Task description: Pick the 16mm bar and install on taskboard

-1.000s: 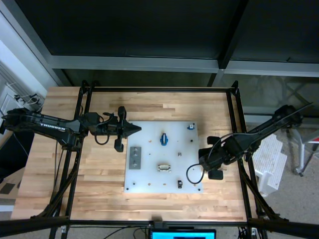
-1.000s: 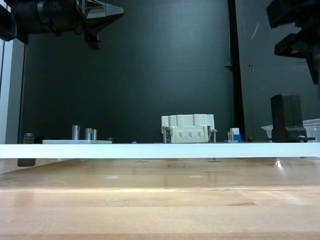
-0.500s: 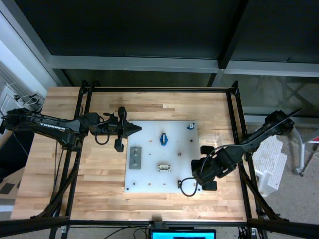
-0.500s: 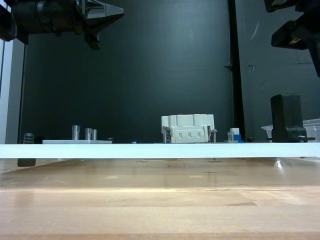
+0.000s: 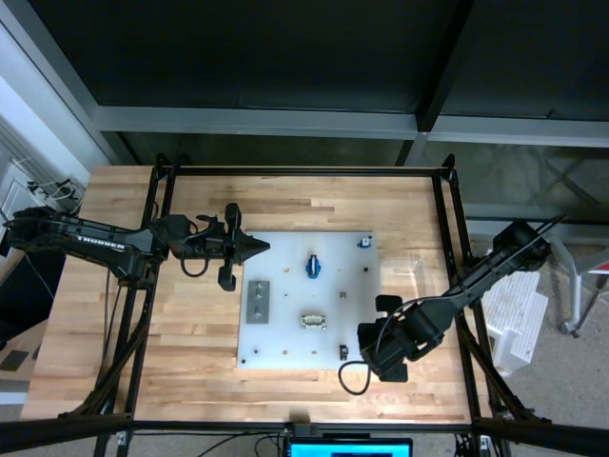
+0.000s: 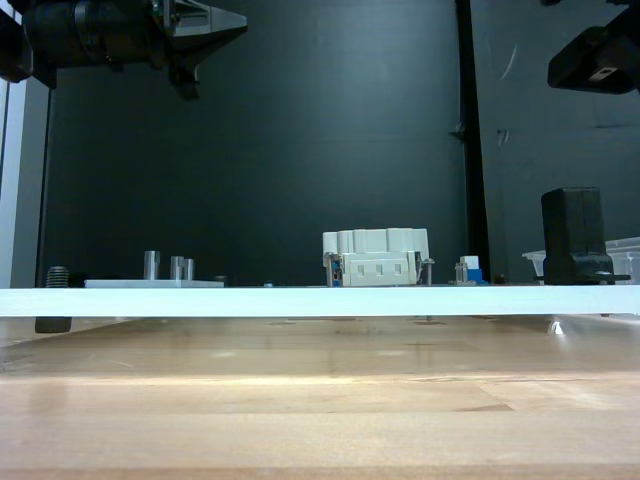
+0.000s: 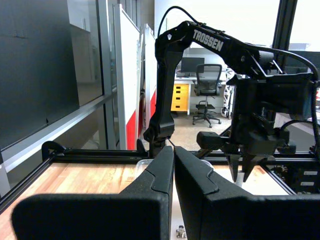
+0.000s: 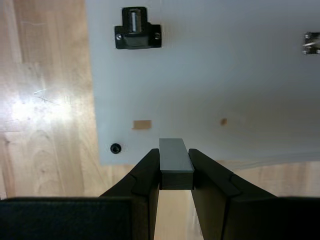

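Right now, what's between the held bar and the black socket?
White board with a tan slot, per the right wrist view. Right gripper holds the bar over the board's near edge; left gripper, shut, over its far-left corner.

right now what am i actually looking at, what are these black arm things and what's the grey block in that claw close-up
These are two robot arms at the sides of a wooden table, each ending in a two-fingered gripper. One picture looks down from above, one looks level along the tabletop, and the other two come from cameras on each arm's wrist.

On the table lies a white taskboard. It carries a blue part, a grey plate with pegs, a beige connector and a small black socket.

The left gripper hovers above the board's far left corner, its fingers shut on nothing. The right gripper hangs above the board's near right corner. It pinches the grey block, which is the 16mm bar, held clear of the board and not in any seat.
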Action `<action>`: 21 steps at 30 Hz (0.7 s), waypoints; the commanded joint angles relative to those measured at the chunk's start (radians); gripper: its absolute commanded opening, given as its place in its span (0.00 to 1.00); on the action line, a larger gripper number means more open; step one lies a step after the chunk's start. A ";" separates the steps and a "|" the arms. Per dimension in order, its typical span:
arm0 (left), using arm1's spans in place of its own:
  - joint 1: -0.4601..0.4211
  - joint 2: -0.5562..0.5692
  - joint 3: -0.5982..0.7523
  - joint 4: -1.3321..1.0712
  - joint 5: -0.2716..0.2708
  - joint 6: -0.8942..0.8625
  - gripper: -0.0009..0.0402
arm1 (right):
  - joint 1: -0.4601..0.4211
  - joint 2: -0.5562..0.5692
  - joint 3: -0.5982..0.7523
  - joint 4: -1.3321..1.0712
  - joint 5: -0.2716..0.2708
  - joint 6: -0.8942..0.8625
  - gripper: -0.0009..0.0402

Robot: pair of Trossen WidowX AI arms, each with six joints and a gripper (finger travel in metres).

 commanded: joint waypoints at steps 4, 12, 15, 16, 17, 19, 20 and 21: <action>0.000 0.000 0.000 0.001 0.000 0.000 0.02 | 0.022 0.036 0.011 0.029 0.000 0.001 0.05; 0.000 0.000 0.000 0.000 0.000 0.000 0.02 | 0.041 0.074 0.011 0.062 0.000 0.009 0.05; 0.000 0.000 0.000 0.000 0.000 0.000 0.02 | 0.042 0.079 0.009 0.063 0.001 0.008 0.05; 0.000 0.000 0.000 0.000 0.000 0.000 0.02 | 0.042 0.081 0.008 0.064 0.002 0.008 0.05; 0.000 0.000 0.000 0.000 0.000 0.000 0.02 | 0.043 0.081 0.007 0.067 0.002 0.007 0.05; 0.000 0.000 0.000 0.000 0.000 0.000 0.02 | 0.043 0.081 -0.002 0.076 0.002 0.007 0.05; 0.000 0.000 0.000 0.000 0.000 0.000 0.02 | 0.043 0.081 -0.007 0.081 0.002 0.008 0.05; 0.000 0.000 0.000 0.000 0.000 0.000 0.02 | 0.044 0.081 -0.012 0.087 0.002 0.008 0.05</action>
